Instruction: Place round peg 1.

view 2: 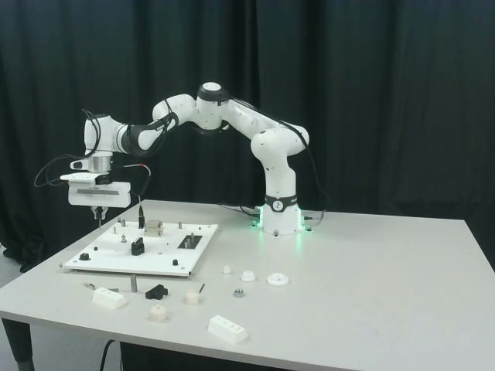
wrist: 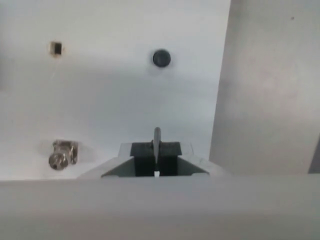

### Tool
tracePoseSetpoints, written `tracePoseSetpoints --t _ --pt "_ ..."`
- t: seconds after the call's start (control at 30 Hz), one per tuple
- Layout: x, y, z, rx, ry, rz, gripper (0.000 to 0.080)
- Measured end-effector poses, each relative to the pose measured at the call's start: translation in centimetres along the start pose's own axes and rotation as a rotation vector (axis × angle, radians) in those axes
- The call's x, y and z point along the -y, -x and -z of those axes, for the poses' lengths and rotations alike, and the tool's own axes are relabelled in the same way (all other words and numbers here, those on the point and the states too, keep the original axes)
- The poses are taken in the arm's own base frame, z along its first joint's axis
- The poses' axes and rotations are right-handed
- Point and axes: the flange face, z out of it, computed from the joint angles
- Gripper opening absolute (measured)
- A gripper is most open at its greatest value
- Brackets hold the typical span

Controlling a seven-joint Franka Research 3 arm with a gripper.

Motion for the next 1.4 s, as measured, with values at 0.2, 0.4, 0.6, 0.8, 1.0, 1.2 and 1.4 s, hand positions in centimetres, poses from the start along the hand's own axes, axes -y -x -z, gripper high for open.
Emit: tracePoseSetpoints --t 0.2,0.4,0.6,0.8,1.0,1.2,1.4 --pt "1.2 -0.8 0.1 -0.027 -0.012 0.014 0.0016" --pt "3.5 -1.9 0.0 -0.050 -0.040 0.027 0.0016" --pt "6.7 -3.2 -0.5 -0.065 -0.066 0.035 0.0016" --pt "10.2 -4.4 -1.2 -0.077 -0.088 0.048 0.0016" --pt "13.7 -5.5 -1.7 -0.083 -0.104 0.054 0.0016" --pt "17.3 -6.2 -2.0 -0.076 -0.113 0.064 0.0016" --pt "20.3 -6.5 -2.3 -0.065 -0.120 0.069 0.0016"
